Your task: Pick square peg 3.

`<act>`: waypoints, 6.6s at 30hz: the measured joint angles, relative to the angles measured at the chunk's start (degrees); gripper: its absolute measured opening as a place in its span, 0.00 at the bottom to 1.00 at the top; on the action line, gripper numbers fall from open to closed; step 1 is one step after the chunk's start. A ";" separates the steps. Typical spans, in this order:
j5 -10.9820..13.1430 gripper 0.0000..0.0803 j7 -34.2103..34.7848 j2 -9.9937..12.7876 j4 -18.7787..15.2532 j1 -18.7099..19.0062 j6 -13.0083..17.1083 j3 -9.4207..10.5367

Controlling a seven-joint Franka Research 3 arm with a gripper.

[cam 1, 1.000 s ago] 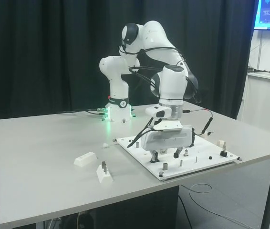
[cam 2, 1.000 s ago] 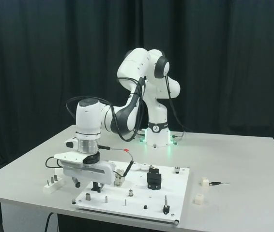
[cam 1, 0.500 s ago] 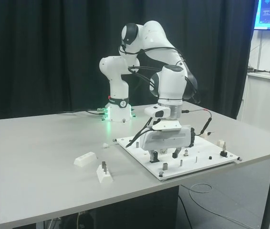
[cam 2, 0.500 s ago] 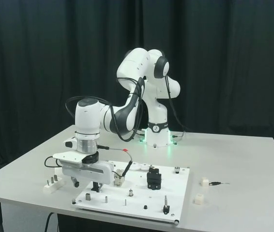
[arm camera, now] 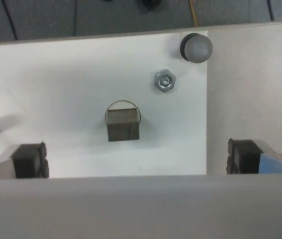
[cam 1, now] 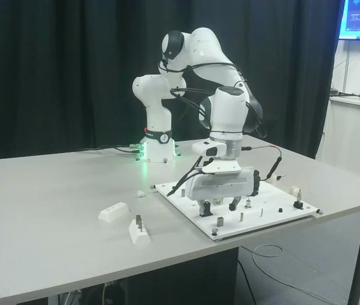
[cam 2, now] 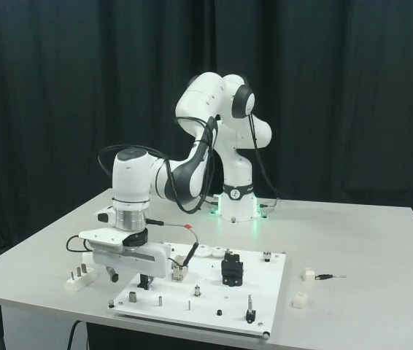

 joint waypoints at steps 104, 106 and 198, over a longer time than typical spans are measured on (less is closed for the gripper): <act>1.71 1.00 -18.08 0.95 1.81 -16.97 -5.37 -1.33; 1.96 1.00 -18.21 1.07 1.40 -16.99 -5.27 -1.46; 5.92 0.13 -22.34 -3.82 -2.16 -16.10 -7.94 -5.02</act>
